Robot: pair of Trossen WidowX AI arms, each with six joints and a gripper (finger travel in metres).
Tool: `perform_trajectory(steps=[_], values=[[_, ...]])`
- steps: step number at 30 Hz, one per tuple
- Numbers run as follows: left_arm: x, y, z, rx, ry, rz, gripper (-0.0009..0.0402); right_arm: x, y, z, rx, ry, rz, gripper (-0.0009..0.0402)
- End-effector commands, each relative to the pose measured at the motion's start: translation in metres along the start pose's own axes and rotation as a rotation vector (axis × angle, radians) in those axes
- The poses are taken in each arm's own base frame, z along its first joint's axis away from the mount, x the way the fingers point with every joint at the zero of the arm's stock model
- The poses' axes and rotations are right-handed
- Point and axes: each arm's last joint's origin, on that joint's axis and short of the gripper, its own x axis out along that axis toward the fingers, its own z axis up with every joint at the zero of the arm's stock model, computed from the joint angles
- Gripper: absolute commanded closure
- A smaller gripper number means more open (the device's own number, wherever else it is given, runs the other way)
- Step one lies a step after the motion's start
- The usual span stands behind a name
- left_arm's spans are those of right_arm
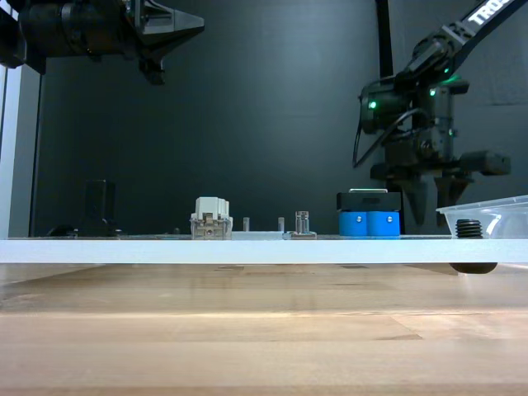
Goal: Remove the RJ45 connector from the taskboard and place in the container
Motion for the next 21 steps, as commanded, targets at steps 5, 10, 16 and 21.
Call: perform_trajectory(steps=[5, 10, 16, 21], values=[[0.0, 0.0, 0.0, 0.0, 0.0, 0.0, 0.0393, 0.018, -0.006, 0.006, 0.065, -0.038, 0.039, 0.0205], [0.0, 0.0, 0.0, 0.0, 0.0, 0.0, 0.0393, 0.027, -0.008, 0.009, 0.074, -0.041, 0.055, 0.022], [0.0, 0.0, 0.0, 0.0, 0.001, 0.0, 0.0393, 0.034, -0.009, 0.01, 0.074, -0.043, 0.073, 0.0238], [0.0, 0.0, 0.0, 0.0, 0.0, 0.0, 0.0393, 0.039, -0.012, 0.012, 0.074, -0.046, 0.067, 0.0249]])
